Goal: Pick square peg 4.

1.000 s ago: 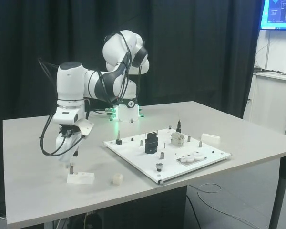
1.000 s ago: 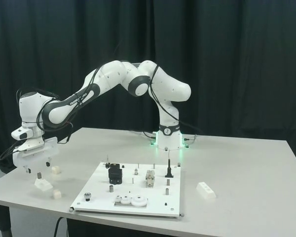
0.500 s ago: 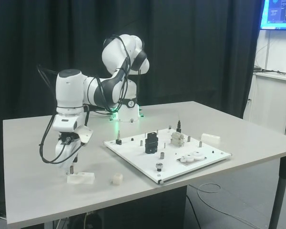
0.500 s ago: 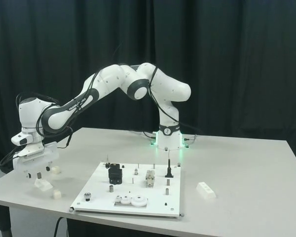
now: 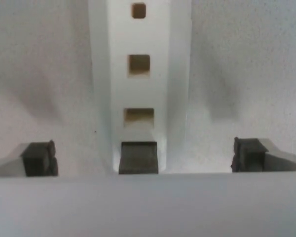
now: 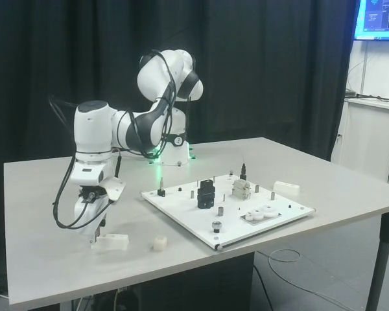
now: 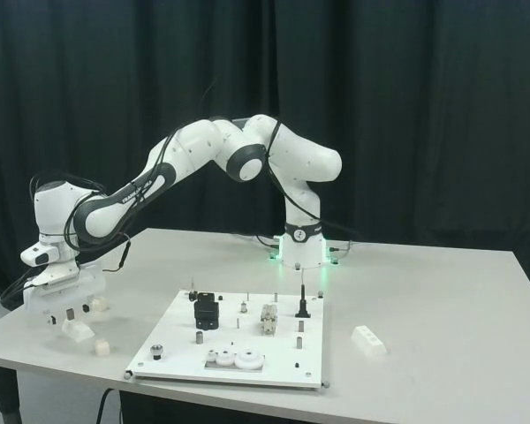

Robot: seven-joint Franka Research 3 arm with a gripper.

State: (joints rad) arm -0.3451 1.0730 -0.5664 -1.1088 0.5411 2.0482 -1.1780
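The white arm's two-fingered gripper (image 5: 142, 158) hangs low at the lower left of the first room view, its black fingertips (image 5: 38, 159) spread wide on either side of a long white holder block (image 5: 140, 89) lying on the grey table (image 6: 45, 259). The small dark grey square peg (image 5: 138, 157) stands in the block's nearest end, between the fingers and touching neither. Three empty square holes follow along the block.
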